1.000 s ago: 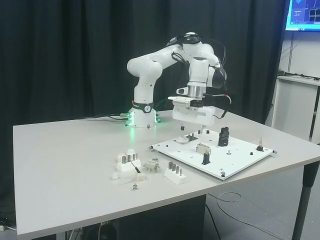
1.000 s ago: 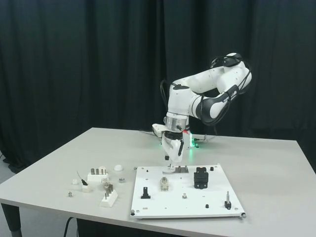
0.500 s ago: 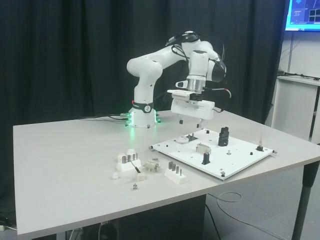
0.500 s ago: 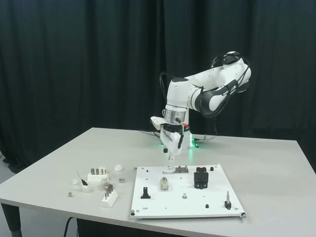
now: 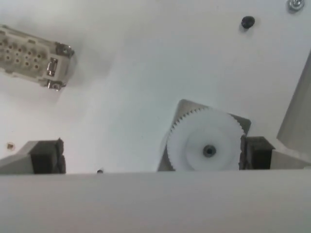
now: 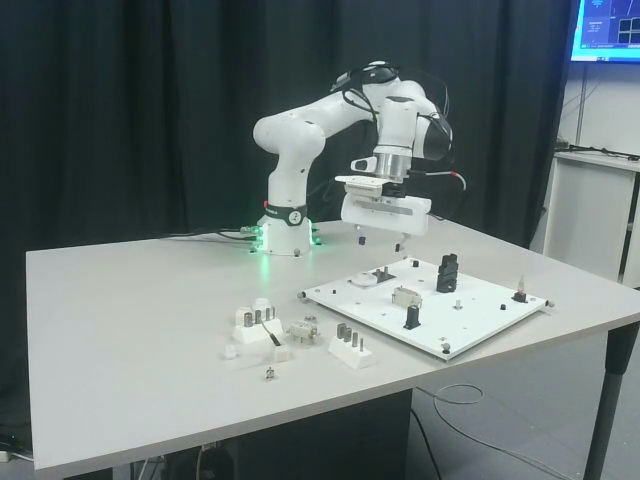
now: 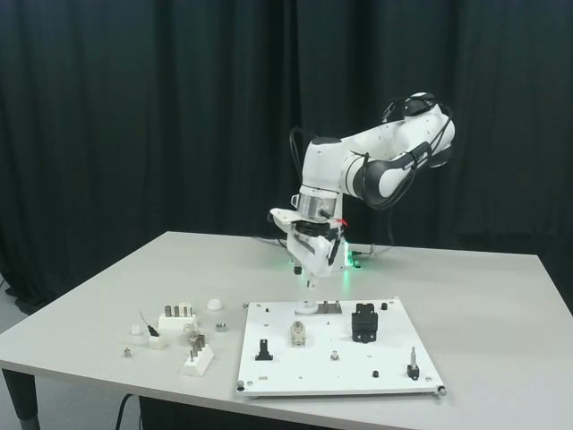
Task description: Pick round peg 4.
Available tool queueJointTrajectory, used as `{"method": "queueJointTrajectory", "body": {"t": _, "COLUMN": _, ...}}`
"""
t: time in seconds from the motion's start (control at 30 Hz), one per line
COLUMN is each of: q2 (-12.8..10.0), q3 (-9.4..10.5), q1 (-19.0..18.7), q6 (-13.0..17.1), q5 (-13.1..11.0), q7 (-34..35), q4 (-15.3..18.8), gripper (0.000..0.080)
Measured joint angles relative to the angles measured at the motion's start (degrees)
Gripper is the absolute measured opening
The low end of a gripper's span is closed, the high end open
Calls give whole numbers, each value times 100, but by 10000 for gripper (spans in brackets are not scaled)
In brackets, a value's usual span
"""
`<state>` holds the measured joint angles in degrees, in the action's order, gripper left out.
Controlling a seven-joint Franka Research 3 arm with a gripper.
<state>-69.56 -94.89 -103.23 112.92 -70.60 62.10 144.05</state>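
A: Step?
B: Approach, nothing picked yet. The gripper hangs over the white board, above the gear. Next it needs to go toward 8 o'clock, to the grey pegs on the table.
A: Fingers?
B: Spread wide, empty, touching nothing. Can't tell which peg is number 4.

First room view: off the table's front corner, angled across, mid-distance. Second room view: head-on, farther back. Both share arm and white board. Wrist view: close, looking down on board's gear.
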Motion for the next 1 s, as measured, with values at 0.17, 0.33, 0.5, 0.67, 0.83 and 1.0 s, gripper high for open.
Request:
{"method": "queueJointTrajectory", "body": {"t": 0.17, "q2": 0, "q3": -58, "q1": 6, "q6": -1, "q5": 0, "q7": -232, "q4": 23, "gripper": 800}}
{"method": "queueJointTrajectory", "body": {"t": 0.33, "q2": 0, "q3": -132, "q1": 19, "q6": -1, "q5": 0, "q7": -440, "q4": 68, "gripper": 800}}
{"method": "queueJointTrajectory", "body": {"t": 0.5, "q2": 0, "q3": -215, "q1": 53, "q6": -25, "q5": 0, "q7": -606, "q4": 91, "gripper": 800}}
{"method": "queueJointTrajectory", "body": {"t": 0.67, "q2": 0, "q3": -273, "q1": 102, "q6": -90, "q5": 0, "q7": -699, "q4": 91, "gripper": 800}}
{"method": "queueJointTrajectory", "body": {"t": 0.83, "q2": 0, "q3": -306, "q1": 142, "q6": -117, "q5": -1, "q7": -748, "q4": 91, "gripper": 800}}
{"method": "queueJointTrajectory", "body": {"t": 1.0, "q2": 0, "q3": -310, "q1": 169, "q6": -117, "q5": -1, "q7": -837, "q4": 91, "gripper": 800}}
